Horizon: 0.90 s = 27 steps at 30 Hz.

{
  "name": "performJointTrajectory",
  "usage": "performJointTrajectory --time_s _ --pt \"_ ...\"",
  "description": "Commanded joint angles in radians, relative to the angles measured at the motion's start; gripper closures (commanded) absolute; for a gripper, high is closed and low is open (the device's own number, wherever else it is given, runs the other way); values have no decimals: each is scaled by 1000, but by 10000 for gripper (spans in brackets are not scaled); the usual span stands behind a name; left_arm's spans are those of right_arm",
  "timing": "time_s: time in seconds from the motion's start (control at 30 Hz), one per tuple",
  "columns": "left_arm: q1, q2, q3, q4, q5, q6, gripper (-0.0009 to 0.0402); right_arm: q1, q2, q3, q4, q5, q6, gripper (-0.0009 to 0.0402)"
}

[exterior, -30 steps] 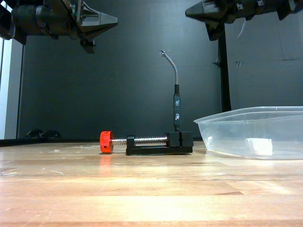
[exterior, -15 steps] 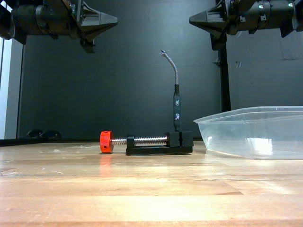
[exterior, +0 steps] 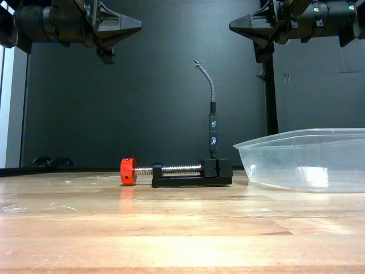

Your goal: Pick the USB-C connector and install on taskboard

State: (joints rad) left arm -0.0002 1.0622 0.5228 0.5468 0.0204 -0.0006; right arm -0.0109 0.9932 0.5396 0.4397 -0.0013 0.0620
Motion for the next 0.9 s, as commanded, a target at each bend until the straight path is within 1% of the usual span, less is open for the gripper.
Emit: performJointTrajectory --time_s 0.03,0.9 --pt "0 0 0 0 0 0 393 0 1 2 0 0 1 393" --pt "0 0 0 0 0 0 393 0 1 2 14 1 9 393"
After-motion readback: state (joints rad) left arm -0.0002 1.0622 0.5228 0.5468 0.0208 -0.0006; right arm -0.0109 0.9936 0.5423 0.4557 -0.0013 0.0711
